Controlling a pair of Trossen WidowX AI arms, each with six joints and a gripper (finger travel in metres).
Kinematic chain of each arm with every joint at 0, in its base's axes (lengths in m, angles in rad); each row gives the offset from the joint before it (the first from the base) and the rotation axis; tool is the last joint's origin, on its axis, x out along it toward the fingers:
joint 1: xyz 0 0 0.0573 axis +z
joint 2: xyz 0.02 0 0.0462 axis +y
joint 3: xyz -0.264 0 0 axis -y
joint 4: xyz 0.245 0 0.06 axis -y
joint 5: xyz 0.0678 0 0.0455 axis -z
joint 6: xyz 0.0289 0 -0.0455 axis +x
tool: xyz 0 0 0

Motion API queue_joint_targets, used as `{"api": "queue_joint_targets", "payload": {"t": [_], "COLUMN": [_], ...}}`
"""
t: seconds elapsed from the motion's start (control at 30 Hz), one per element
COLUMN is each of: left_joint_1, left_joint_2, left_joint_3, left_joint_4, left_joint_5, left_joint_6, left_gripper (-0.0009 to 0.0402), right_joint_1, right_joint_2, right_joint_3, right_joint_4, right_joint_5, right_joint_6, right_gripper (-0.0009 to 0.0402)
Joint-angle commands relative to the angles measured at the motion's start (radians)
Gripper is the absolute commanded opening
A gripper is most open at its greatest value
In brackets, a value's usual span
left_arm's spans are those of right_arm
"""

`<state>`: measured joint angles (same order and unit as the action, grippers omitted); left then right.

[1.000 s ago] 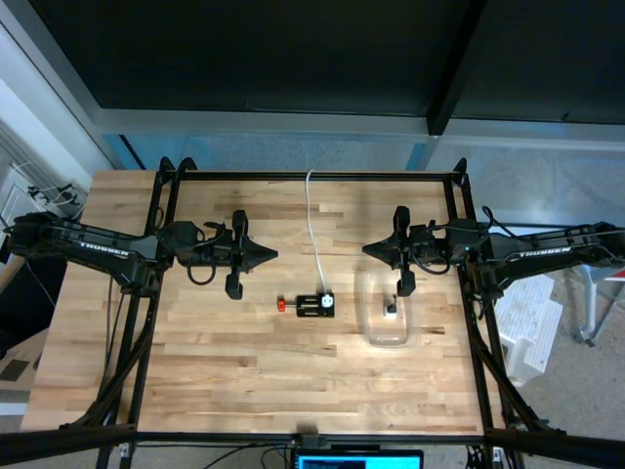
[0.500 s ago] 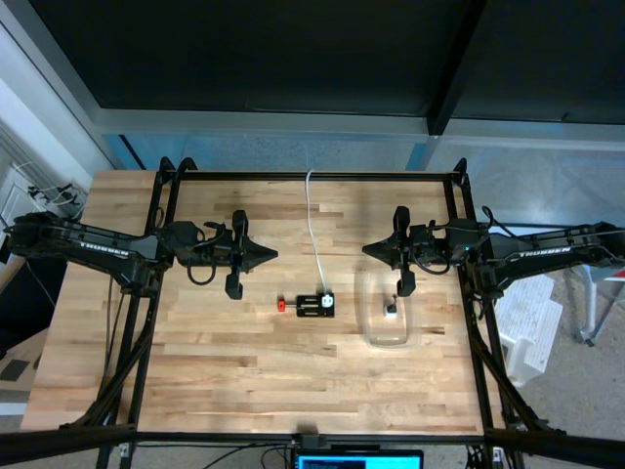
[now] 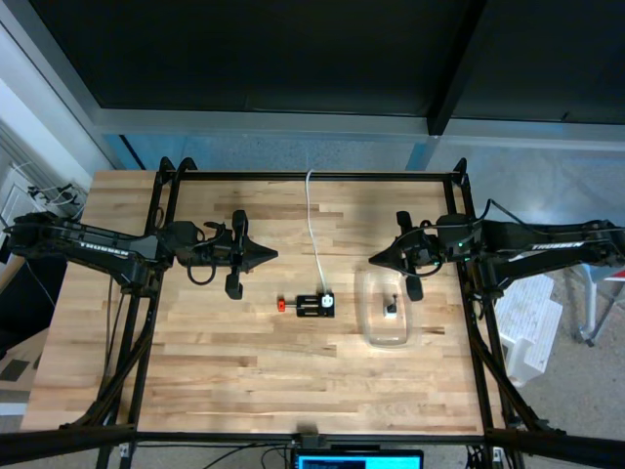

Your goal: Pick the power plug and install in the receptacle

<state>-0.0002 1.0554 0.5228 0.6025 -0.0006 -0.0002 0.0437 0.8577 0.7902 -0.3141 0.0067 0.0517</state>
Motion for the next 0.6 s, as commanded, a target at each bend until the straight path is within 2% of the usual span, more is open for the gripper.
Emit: {"api": "queue_joint_targets", "payload": {"t": [0.03,0.27,0.6], "left_joint_1": [0.0,0.0,0.0], "left_joint_2": [0.0,0.0,0.0], "left_joint_3": [0.0,0.0,0.0], "left_joint_4": [0.0,0.0,0.0], "left_joint_5": [0.0,0.0,0.0], "left_joint_6": [0.0,0.0,0.0], "left_gripper": [0.0,0.0,0.0], "right_joint_1": [0.007,0.045,0.134], "right_joint_2": [0.002,0.007,0.048], "right_joint_3": [0.07,0.159,0.171], "right_joint_4": [-0.186,-0.507,-0.712], "right_joint_5": [0.0,-0.008,0.005], "right_joint_6": [0.016,0.029,0.083], "right_gripper": [0.0,0.0,0.0]}}
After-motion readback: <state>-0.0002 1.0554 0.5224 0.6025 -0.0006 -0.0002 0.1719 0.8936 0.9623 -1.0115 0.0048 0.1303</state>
